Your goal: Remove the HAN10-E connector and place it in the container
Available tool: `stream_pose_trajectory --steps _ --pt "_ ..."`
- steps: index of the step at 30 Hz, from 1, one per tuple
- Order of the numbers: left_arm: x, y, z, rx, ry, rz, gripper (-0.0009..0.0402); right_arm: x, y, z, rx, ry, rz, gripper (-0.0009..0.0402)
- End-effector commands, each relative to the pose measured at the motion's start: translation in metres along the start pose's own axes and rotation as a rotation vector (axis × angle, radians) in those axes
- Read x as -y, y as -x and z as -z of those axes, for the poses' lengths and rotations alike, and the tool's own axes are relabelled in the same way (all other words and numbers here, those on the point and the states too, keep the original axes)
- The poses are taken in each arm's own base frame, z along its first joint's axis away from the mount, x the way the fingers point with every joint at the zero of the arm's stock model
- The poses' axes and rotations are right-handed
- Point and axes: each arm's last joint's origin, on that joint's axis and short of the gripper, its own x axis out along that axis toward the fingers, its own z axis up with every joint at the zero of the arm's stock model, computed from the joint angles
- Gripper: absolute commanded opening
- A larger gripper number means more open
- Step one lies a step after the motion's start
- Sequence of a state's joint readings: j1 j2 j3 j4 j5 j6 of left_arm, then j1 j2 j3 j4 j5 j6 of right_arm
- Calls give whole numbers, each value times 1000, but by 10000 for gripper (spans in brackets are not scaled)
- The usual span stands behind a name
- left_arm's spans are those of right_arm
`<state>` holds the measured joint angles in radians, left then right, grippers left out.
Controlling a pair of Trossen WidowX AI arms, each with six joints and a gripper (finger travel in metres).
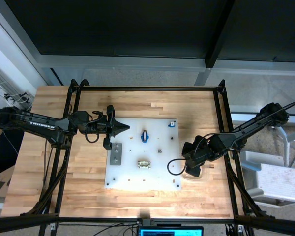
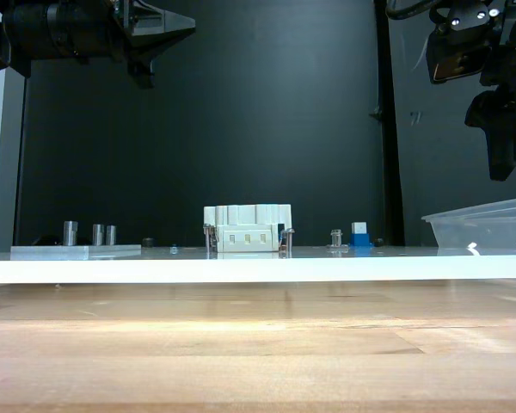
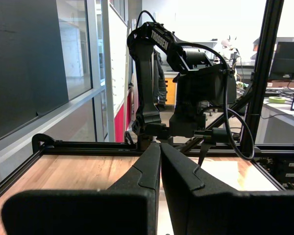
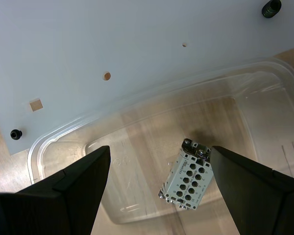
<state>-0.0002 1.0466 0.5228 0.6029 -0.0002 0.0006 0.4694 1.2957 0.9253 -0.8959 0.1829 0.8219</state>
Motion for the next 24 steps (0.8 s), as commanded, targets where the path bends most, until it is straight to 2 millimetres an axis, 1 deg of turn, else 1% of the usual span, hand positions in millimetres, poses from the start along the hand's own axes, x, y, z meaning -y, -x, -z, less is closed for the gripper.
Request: stream_pose_trajectory --steps 1,24 --pt "0 0 0 0 0 0 0 0 0 0 1 0 0 287" --pt "0 0 0 0 0 0 0 -1 0 -1 8 -2 -8 287"
